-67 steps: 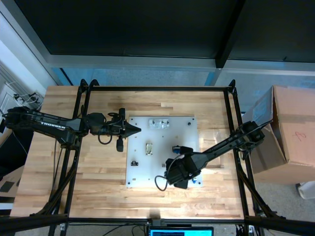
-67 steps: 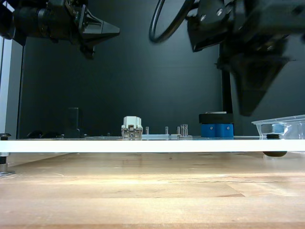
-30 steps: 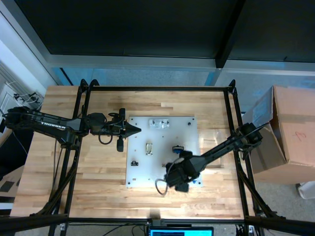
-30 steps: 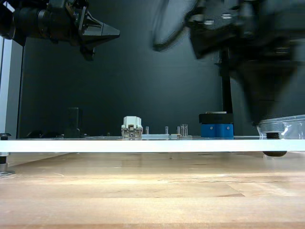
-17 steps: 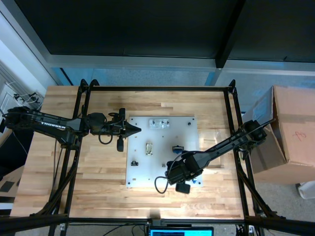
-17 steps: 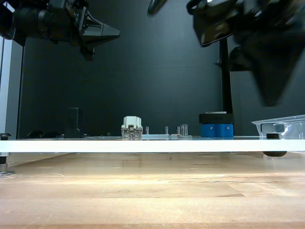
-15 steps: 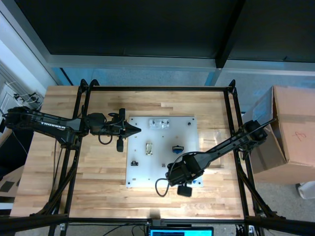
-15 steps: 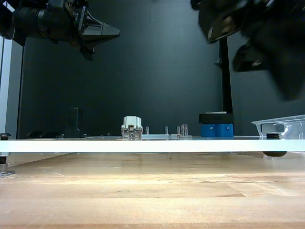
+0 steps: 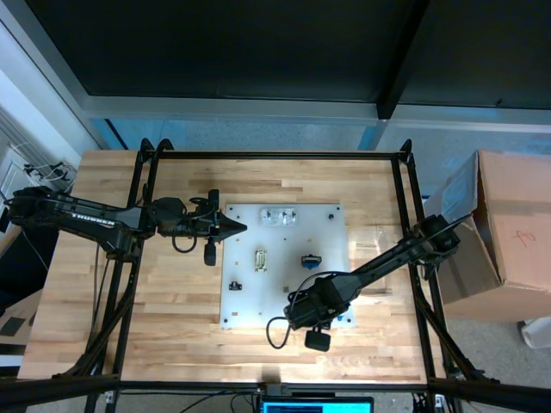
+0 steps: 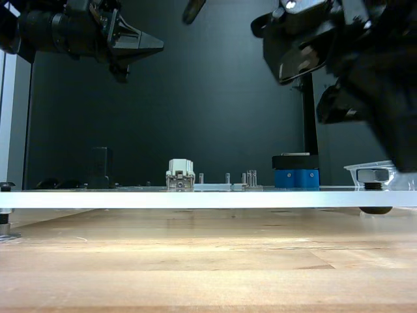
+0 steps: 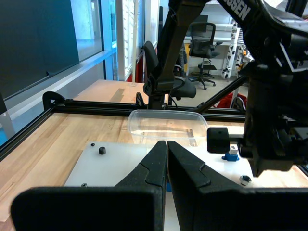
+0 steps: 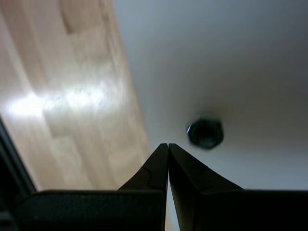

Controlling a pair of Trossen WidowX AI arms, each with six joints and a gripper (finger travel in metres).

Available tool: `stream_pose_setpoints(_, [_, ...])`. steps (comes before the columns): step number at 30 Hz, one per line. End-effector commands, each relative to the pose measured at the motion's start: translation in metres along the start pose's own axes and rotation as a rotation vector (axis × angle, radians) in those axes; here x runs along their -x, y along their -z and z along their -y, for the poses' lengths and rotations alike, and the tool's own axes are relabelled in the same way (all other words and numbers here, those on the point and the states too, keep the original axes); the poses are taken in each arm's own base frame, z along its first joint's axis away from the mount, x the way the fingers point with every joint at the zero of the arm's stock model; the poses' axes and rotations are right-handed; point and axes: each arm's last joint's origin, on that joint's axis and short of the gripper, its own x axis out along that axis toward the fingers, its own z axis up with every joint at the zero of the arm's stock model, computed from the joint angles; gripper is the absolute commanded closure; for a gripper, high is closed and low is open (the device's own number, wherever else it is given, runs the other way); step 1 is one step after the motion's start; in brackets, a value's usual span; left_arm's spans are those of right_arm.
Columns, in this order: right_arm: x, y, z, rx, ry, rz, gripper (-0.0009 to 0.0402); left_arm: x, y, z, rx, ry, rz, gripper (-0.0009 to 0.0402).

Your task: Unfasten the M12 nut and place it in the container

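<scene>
The small silver nut (image 10: 371,175) sits on its black stud (image 10: 373,186) at the board's near right edge, and the left wrist view shows this nut (image 11: 245,179) on the white board, outside the clear container (image 11: 166,126). From above it appears as a dark hexagon (image 12: 205,133) just beside the tips of my right gripper (image 12: 167,144). That gripper is shut with nothing between its fingers and hovers above the board's near right corner (image 9: 323,317). My left gripper (image 9: 244,227) is shut and empty, held high by the board's left edge (image 10: 159,42).
The white board (image 9: 250,301) carries a grey connector (image 10: 180,176), a blue block with a black cap (image 10: 296,171) and small posts. The clear container (image 9: 376,237) lies on the table right of the board. A black frame rings the table.
My right gripper has swung and turned above the board's near right corner, ending a little nearer and to the right. The nut stays on its stud. The left arm has not moved.
</scene>
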Motion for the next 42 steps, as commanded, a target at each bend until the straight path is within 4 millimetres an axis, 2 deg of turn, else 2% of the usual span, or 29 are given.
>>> stream_pose_setpoints(1, [-0.003, 0.0, 0.001, 0.0, 0.009, 0.009, 0.0393, 0.0, 0.0, 0.0, 0.0, 0.0, 0.0, 0.0393])
stream_pose_setpoints(4, [-0.002, 0.0, 0.003, -0.003, 0.046, 0.026, 0.0393, 0.0, 0.0, 0.0, 0.0, 0.0, 0.001, 0.0393])
stream_pose_setpoints(7, [0.001, 0.003, 0.009, -0.017, 0.164, 0.053, 0.0393, 0.0, 0.0, 0.0, 0.0, 0.0, 0.001, 0.0393])
stream_pose_setpoints(11, [0.012, 0.007, 0.016, -0.056, 0.277, 0.097, 0.0393, 0.0, 0.0, 0.0, 0.0, 0.0, 0.001, 0.0393])
stream_pose_setpoints(19, [0.022, 0.01, 0.014, -0.101, 0.221, 0.078, 0.0393, 0.0, 0.0, 0.0, 0.0, 0.0, 0.0, 0.0393])
stream_pose_setpoints(25, [0.033, 0.007, 0.009, -0.311, 0.142, 0.08, 0.0387, 0.0, 0.0, 0.0, 0.0, 0.0, 0.001, 0.0393])
stream_pose_setpoints(29, [0.04, 0.004, 0.006, -0.383, 0.106, 0.081, 0.0351, 0.0, 0.0, 0.0, 0.0, 0.0, -0.004, 0.0393])
stream_pose_setpoints(35, [0.044, 0.001, 0.004, -0.387, 0.103, 0.092, 0.0261, 0.0, 0.0, 0.0, 0.0, 0.0, 0.001, 0.0393])
stream_pose_setpoints(38, [0.041, -0.003, 0.003, -0.39, 0.115, 0.09, 0.0215, 0.0, 0.0, 0.0, 0.0, 0.0, 0.001, 0.0393])
stream_pose_setpoints(42, [0.026, -0.01, 0.002, -0.391, 0.148, 0.086, 0.0164, 0.0, 0.0, 0.0, 0.0, 0.0, 0.0, 0.0393])
